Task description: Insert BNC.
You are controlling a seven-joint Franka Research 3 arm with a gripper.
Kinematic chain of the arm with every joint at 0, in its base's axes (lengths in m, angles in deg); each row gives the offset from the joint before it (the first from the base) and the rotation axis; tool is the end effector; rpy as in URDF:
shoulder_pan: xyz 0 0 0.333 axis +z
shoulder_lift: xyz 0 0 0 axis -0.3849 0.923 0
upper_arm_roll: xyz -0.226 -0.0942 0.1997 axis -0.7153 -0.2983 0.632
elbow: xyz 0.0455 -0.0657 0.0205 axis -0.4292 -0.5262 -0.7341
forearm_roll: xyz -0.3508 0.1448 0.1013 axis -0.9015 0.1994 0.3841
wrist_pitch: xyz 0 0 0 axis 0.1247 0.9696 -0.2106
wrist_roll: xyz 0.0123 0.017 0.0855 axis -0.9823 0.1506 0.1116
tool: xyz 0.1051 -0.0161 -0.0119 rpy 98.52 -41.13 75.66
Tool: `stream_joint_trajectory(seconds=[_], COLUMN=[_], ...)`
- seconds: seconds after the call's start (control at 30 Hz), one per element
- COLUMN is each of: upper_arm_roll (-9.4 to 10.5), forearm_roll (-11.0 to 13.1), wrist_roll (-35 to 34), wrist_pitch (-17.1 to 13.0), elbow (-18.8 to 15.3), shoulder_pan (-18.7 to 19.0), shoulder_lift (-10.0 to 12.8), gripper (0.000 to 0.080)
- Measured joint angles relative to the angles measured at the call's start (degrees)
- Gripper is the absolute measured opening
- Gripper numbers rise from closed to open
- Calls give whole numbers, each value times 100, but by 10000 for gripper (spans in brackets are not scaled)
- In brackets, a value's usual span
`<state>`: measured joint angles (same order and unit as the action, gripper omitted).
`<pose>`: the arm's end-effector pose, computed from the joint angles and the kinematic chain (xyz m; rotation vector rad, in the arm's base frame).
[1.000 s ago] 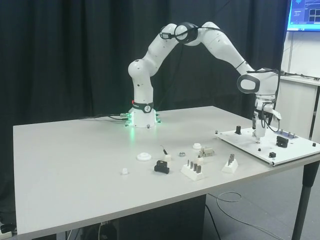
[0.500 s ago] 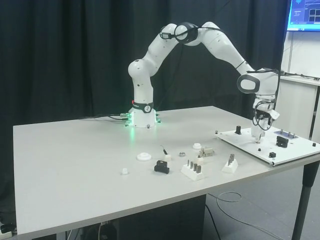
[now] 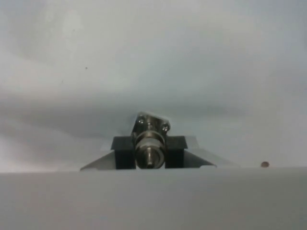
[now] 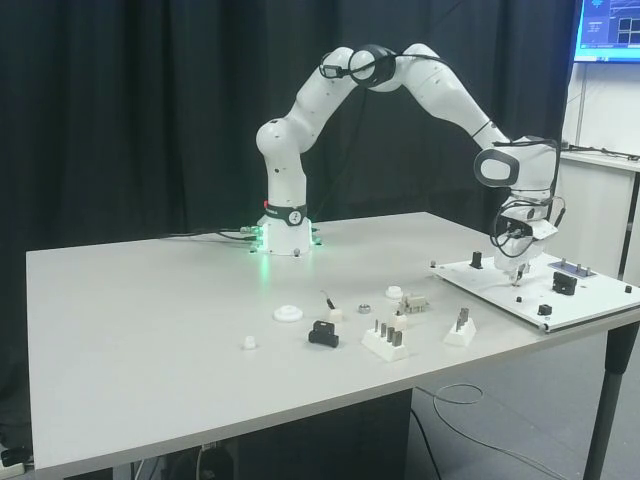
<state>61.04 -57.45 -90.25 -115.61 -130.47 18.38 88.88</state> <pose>0.5735 0.3592 0.2163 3.0361 -0.7250 -0.0260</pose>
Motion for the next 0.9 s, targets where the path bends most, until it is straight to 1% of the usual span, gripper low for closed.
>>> stream_joint_trajectory(seconds=[0.33,0.7,0.9], upper_arm_roll=[-3,-3,-3], forearm_roll=[14,14,13], wrist_roll=[-739,-1350,-2005], wrist_pitch=[0,-12,-25], elbow=[0,1,1], shoulder_pan=[3,8,10], shoulder_lift=[1,3,10], gripper=[127,127,127])
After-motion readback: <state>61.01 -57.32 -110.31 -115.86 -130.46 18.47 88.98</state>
